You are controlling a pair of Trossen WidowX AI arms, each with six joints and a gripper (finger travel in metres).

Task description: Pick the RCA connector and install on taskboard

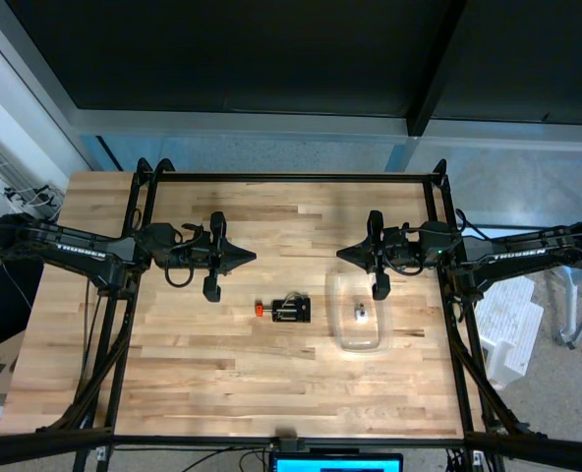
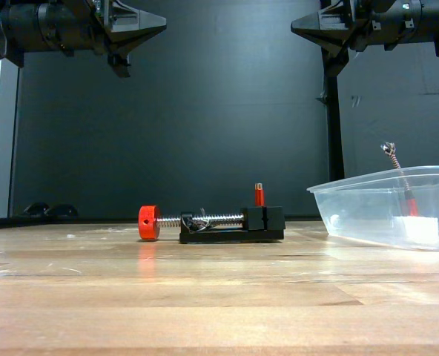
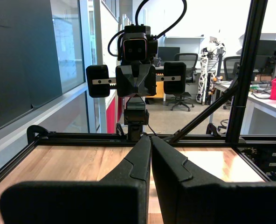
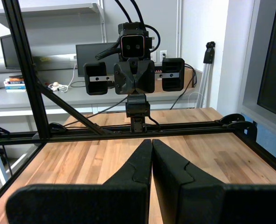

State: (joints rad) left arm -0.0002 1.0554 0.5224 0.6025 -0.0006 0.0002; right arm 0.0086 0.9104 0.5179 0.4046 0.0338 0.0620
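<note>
The taskboard (image 1: 293, 311) is a small black block with a red-orange knob (image 1: 259, 310), lying mid-table; the low view shows the taskboard (image 2: 233, 224) resting flat on the wood. The RCA connector (image 1: 361, 314), a tiny whitish-silver piece, lies inside the clear tray (image 1: 342, 334) to the board's right, and the low view shows the connector (image 2: 420, 227) through the tray wall. My left gripper (image 1: 252, 258) hovers high, behind and left of the board, shut and empty (image 3: 150, 140). My right gripper (image 1: 340, 254) hovers behind the tray, also shut and empty (image 4: 151, 142).
A black metal frame (image 1: 291, 178) runs around the table edges. Both grippers hang well above the tabletop, as the low view shows for the left gripper (image 2: 162, 26) and the right gripper (image 2: 295, 30). Bare wood lies in front of the board and tray.
</note>
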